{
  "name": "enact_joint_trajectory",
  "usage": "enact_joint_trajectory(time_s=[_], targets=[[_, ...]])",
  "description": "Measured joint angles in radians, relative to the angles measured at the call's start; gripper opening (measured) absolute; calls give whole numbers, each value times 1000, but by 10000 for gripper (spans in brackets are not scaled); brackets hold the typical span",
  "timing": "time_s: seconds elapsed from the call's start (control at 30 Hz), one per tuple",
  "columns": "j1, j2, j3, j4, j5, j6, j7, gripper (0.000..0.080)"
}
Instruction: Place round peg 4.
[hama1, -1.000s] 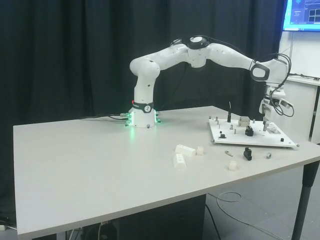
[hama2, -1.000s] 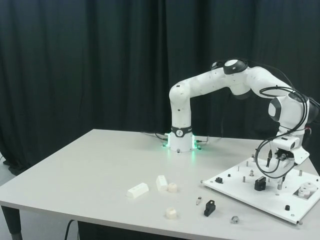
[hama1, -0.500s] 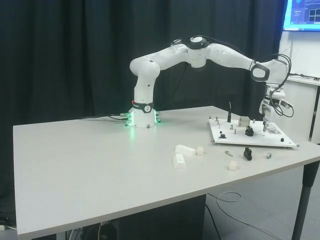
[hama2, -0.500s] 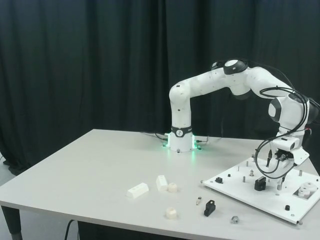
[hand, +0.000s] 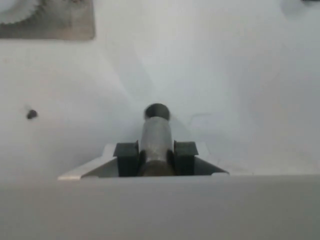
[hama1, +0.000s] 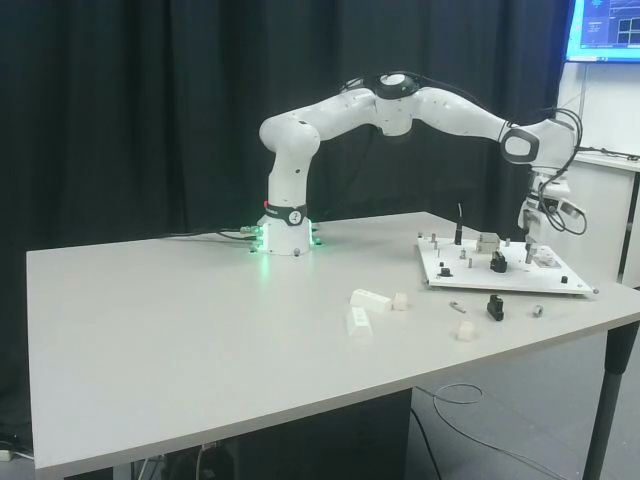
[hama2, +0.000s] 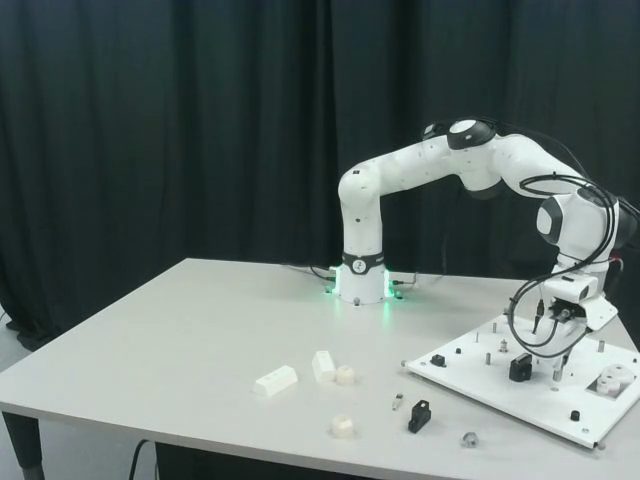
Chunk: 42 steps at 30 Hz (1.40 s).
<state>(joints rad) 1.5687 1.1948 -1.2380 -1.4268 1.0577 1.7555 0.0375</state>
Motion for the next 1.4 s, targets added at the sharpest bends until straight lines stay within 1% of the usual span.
enact_joint_trajectory(time_s=[0.17,0.33,0.53,0.77,0.9,1.0,1.1,1.27,1.4], targets=[[-8,0,-4,0,-27,10,8,146],[-23,0,-16,0,-60,21,19,146],[-51,0,-40,-5,-92,22,61,146],[-83,0,-68,-29,-115,11,87,146],[-97,0,-83,-60,-124,3,93,146],[-102,0,-96,-95,-127,0,120,146],[-106,-1,-109,-136,-127,-1,144,146],[-110,-1,-130,-204,-127,3,144,146],[-114,-1,-143,-261,-126,19,129,146]])
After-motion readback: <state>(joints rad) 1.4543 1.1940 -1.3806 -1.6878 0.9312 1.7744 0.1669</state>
